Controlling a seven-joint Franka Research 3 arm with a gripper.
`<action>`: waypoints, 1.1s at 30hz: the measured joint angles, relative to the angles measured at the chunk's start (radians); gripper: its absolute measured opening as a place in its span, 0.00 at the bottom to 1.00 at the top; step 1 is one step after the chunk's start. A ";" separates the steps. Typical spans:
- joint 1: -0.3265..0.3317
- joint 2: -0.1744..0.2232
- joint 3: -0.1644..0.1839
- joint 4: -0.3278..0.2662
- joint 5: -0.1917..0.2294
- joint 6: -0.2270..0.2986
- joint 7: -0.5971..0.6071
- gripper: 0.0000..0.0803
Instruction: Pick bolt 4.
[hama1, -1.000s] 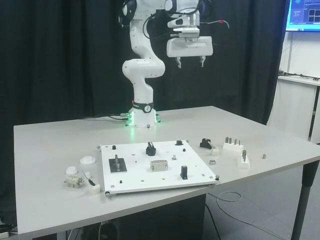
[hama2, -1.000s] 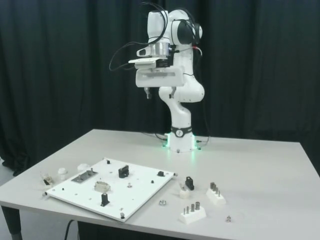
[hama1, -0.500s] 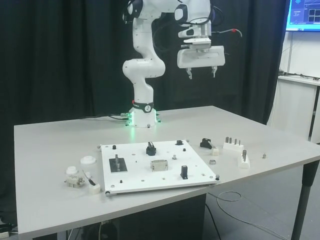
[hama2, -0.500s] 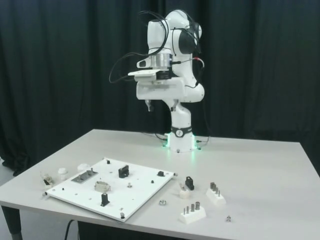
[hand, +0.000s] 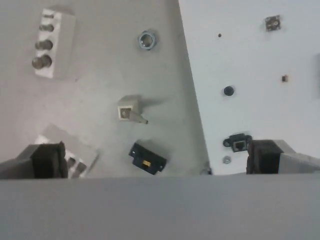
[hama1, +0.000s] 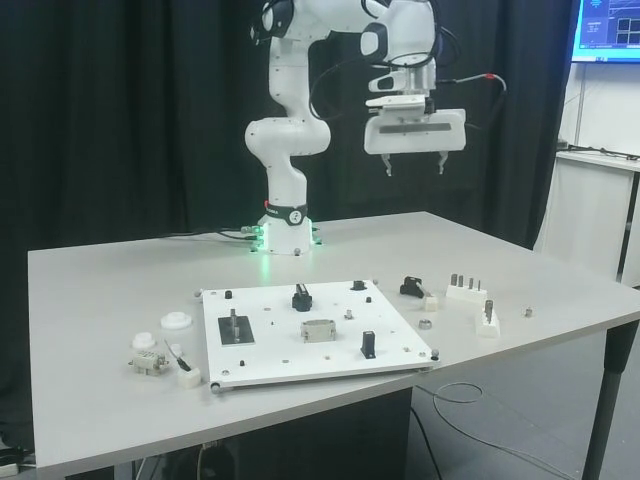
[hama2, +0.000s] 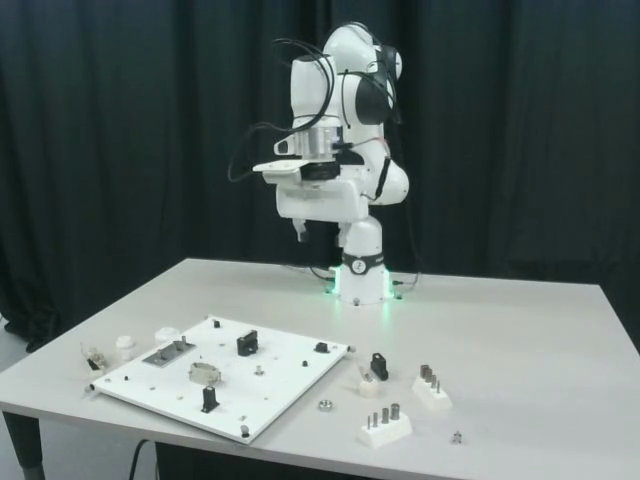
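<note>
Several grey bolts stand upright in two white holders near the table's right edge. One holder (hama1: 466, 291) (hama2: 432, 389) is partly hidden behind a fingertip (hand: 47, 160) in the wrist view. The other holder (hama1: 487, 322) (hama2: 386, 425) (hand: 52, 42) carries a row of bolts of growing size. No markings show which one is bolt 4. My gripper (hama1: 414, 171) (hand: 155, 158) hangs high above the table, over the ground between the white board and the holders. It is open with nothing between its fingers.
The white board (hama1: 290, 360) (hama2: 280, 390) (hand: 260, 50) carries several small black and grey fixtures. Beside it lie a nut (hama1: 425, 324) (hand: 146, 39), a black connector (hama1: 410, 287) (hand: 147, 156) and a white plug (hand: 131, 110). A loose small bolt (hama1: 527, 312) (hama2: 457, 437) stands near the edge.
The arm has swung away from above its base towards the holders' side and come down somewhat. The gripper stayed open and empty. Nothing on the table moved.
</note>
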 joint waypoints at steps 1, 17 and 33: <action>0.000 0.006 0.000 0.004 0.000 0.000 0.021 1.00; 0.001 0.081 0.012 0.028 0.000 -0.002 0.373 1.00; 0.000 0.160 0.015 0.024 -0.015 0.018 0.571 1.00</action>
